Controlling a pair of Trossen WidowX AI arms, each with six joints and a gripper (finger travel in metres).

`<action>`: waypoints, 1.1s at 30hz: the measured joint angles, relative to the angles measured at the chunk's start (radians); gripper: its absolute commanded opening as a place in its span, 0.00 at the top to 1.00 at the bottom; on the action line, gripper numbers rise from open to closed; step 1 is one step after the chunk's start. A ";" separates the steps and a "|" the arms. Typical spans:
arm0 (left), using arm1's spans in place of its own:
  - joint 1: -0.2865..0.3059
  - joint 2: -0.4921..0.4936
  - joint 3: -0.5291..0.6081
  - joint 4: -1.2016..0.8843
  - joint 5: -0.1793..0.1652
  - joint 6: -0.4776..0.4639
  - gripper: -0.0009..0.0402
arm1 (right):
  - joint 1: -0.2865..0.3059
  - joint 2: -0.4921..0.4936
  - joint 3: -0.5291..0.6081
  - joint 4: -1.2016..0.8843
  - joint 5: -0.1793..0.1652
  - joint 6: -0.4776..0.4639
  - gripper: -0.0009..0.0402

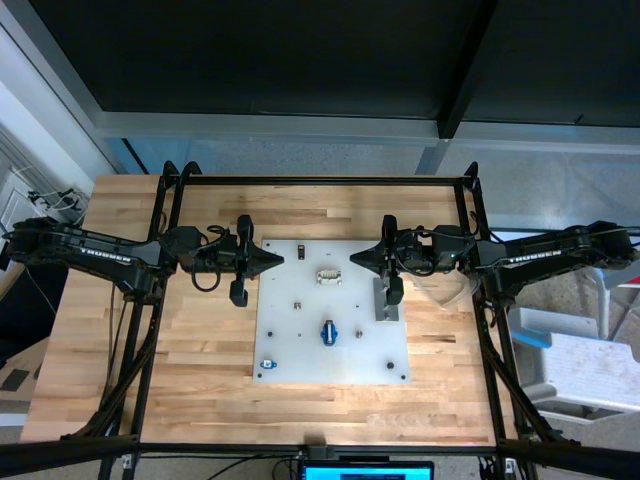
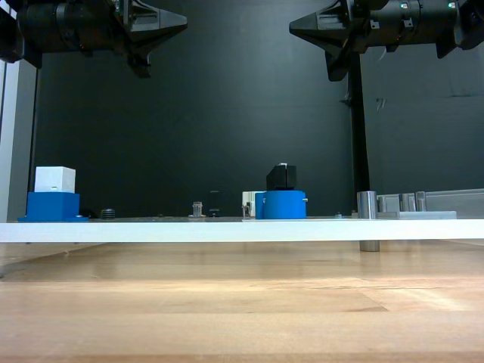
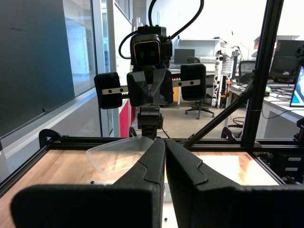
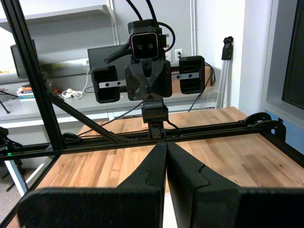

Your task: Pick the 16mm cylinder and place it in the container

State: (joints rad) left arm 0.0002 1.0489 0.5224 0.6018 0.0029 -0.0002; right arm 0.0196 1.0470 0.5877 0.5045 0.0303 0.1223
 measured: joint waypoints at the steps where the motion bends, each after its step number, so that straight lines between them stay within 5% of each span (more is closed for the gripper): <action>1: 0.000 0.000 0.000 0.000 0.000 0.000 0.98 | 0.000 0.000 0.000 0.000 0.000 0.000 0.98; 14: 0.000 0.000 0.000 0.000 0.000 0.000 0.98 | 0.000 0.000 0.019 -0.047 0.001 0.002 0.98; 33: 0.000 0.000 0.000 0.000 0.000 0.000 0.98 | 0.002 0.011 0.459 -0.861 -0.006 -0.001 0.98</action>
State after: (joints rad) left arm -0.0002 1.0485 0.5228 0.6022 0.0029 -0.0002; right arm 0.0219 1.0576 1.0462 -0.3565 0.0246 0.1211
